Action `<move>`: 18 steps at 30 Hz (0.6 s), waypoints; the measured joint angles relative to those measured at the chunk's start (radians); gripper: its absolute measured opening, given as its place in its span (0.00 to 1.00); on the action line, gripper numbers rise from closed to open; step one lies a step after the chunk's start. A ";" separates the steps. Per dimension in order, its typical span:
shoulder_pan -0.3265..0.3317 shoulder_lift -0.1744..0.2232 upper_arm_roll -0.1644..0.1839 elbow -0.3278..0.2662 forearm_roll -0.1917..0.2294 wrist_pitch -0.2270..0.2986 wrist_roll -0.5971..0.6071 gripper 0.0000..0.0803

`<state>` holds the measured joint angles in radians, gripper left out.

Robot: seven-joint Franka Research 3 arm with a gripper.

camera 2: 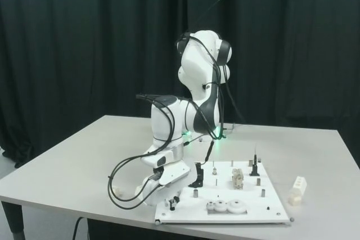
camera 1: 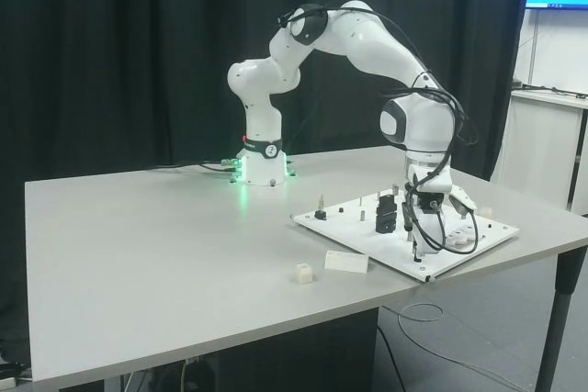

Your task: Insert bolt 4.

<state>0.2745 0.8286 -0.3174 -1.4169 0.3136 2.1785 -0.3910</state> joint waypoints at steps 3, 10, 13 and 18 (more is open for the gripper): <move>0.000 0.002 0.000 0.000 0.000 0.006 0.004 0.28; -0.002 0.007 0.000 0.001 0.000 0.015 0.004 0.28; -0.002 0.007 0.000 0.001 0.000 0.015 0.006 0.28; -0.002 0.007 0.000 0.001 0.000 0.015 0.025 0.28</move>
<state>0.2728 0.8354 -0.3172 -1.4156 0.3137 2.1932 -0.3660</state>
